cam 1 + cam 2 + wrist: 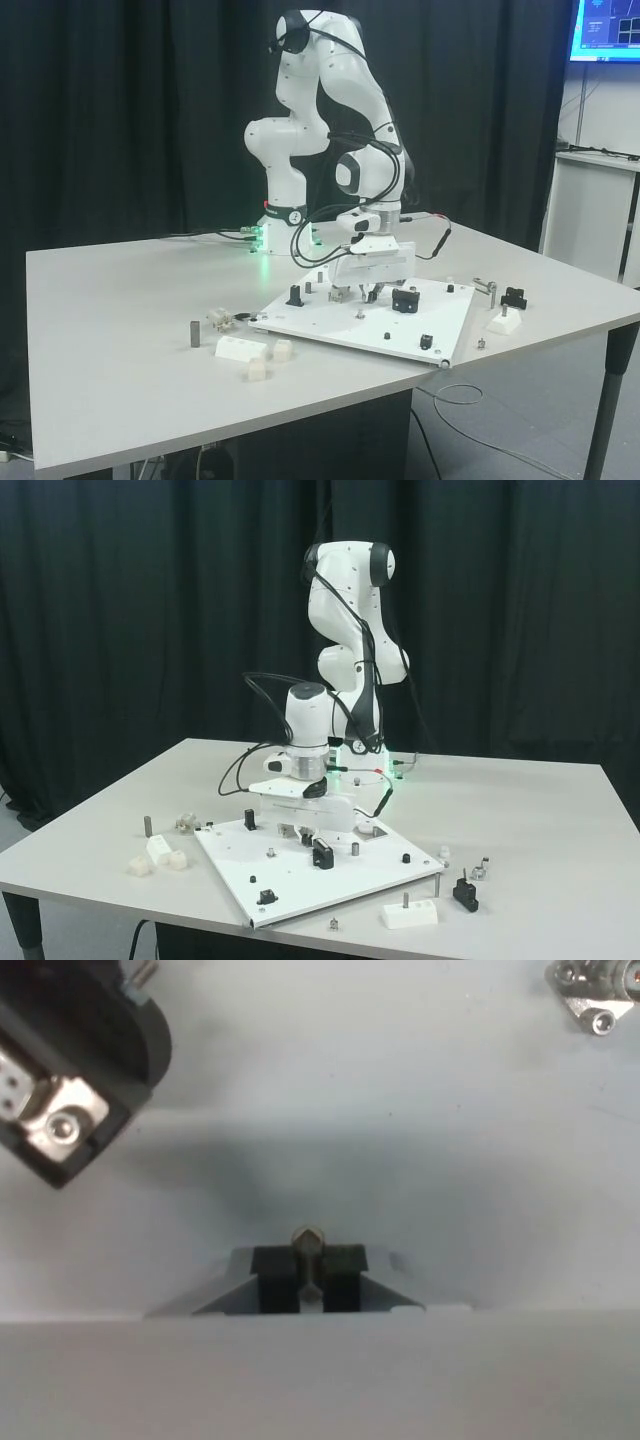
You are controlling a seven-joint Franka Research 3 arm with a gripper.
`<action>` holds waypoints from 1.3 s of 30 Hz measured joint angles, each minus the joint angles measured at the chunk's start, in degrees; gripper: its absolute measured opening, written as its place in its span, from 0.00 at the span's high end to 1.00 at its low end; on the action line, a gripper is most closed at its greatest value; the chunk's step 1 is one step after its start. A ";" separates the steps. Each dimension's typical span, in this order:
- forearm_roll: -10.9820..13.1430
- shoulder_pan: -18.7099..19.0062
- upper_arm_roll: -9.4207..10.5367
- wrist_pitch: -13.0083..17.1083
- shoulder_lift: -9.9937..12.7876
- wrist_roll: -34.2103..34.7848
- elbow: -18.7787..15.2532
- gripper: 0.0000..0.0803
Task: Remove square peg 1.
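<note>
- Wrist view: your tool is clenched on the square peg, held over the white board; a black connector block sits nearby.
- First room view: white blocks lie on the counter, well apart.
- Second room view: a black fixture stands just beside the tool.

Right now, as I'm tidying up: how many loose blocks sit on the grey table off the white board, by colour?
White blocks: 4
Black block: 1
Total: 5
</note>
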 joint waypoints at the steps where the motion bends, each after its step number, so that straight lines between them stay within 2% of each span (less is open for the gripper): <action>1: 0.00 0.00 0.00 0.00 0.00 0.00 0.00 0.94; 7: -0.05 0.00 0.01 0.00 0.00 -0.42 0.00 0.94; 23: -0.06 0.00 -0.05 0.00 0.00 -8.34 0.01 0.94; 39: -0.06 0.00 -0.09 0.00 0.00 -12.51 0.03 0.94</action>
